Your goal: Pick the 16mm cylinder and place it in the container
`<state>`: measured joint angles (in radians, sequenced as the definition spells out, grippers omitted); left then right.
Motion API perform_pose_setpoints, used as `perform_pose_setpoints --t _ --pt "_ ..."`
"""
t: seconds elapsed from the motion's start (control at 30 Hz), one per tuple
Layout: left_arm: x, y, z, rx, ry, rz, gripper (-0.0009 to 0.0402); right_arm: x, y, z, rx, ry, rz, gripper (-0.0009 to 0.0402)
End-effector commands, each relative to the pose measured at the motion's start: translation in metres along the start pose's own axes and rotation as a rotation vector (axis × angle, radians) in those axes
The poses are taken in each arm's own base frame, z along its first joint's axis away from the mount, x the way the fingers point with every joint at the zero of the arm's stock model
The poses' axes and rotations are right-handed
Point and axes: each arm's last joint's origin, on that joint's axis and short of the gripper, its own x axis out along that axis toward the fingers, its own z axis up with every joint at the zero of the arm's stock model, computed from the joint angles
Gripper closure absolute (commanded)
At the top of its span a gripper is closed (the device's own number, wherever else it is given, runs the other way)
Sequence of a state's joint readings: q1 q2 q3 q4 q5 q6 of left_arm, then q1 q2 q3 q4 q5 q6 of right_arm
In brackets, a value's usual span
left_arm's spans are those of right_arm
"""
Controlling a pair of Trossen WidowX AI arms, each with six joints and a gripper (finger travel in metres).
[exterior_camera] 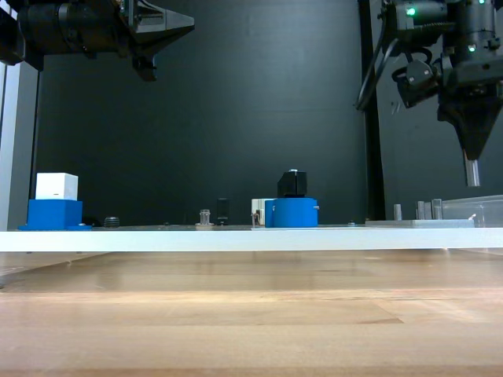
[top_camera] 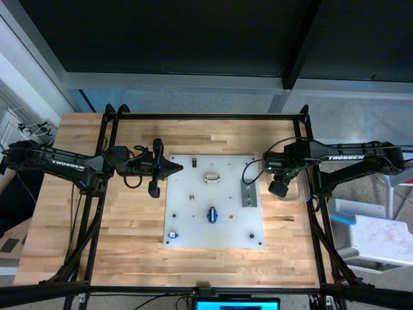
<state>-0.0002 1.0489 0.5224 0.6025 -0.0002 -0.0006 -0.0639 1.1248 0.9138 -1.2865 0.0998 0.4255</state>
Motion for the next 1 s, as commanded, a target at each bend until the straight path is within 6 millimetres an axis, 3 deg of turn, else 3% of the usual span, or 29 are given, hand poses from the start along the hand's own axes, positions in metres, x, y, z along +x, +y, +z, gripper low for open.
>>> perform_pose_setpoints --t 0.03,0.3,1.0 --pt "0.0 0.0 0.0 0.0 0.0 0.0 0.0393 0.006 -0.001 -0.004 0.018 0.031 0.022 0.0359" --pt "0.0 0.0 0.0 0.0 0.0 0.0 0.0393 0.018 -0.002 -0.012 0.04 0.07 0.022 0.0359" --pt "0.0 0.0 0.0 0.0 0.0 0.0 0.0393 0.027 0.002 -0.01 0.034 0.065 0.111 0.0353"
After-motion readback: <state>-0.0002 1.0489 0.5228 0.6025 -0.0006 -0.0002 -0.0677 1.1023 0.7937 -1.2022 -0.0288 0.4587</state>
